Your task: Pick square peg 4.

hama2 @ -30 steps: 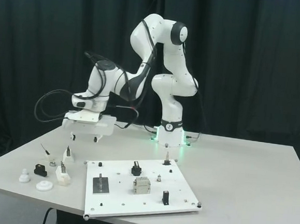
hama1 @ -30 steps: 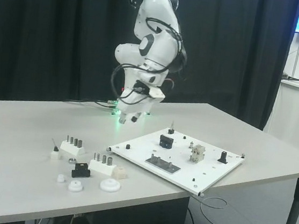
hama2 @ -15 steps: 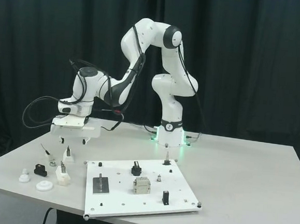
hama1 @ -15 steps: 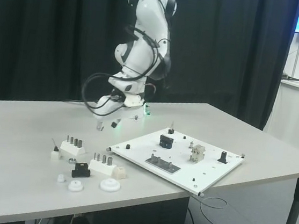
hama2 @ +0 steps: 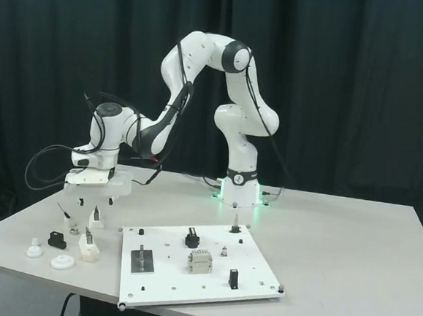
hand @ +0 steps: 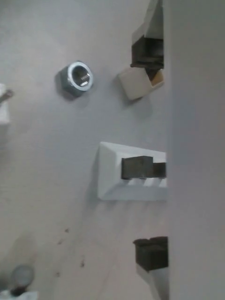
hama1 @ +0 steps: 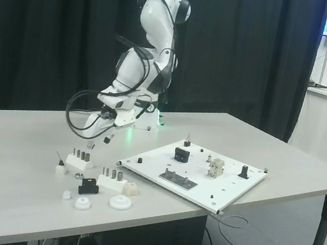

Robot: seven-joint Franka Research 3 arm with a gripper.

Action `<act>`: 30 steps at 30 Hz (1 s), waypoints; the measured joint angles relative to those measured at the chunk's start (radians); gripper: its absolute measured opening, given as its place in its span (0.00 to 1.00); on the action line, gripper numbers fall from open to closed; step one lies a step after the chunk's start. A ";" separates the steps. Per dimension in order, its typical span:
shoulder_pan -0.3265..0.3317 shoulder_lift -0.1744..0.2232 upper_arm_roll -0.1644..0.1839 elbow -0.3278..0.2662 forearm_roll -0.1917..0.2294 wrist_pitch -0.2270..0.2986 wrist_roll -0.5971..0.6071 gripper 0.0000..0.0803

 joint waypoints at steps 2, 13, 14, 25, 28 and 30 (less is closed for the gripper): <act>-0.007 0.008 -0.004 0.000 0.010 0.006 -0.022 1.00; -0.032 0.045 -0.023 -0.027 0.069 0.045 -0.085 1.00; -0.032 0.047 -0.025 -0.031 0.076 0.048 -0.085 1.00; -0.032 0.050 -0.040 -0.089 0.095 0.078 -0.085 1.00; -0.032 0.050 -0.042 -0.104 0.096 0.095 -0.085 1.00; -0.032 0.049 -0.044 -0.113 0.096 0.108 -0.085 1.00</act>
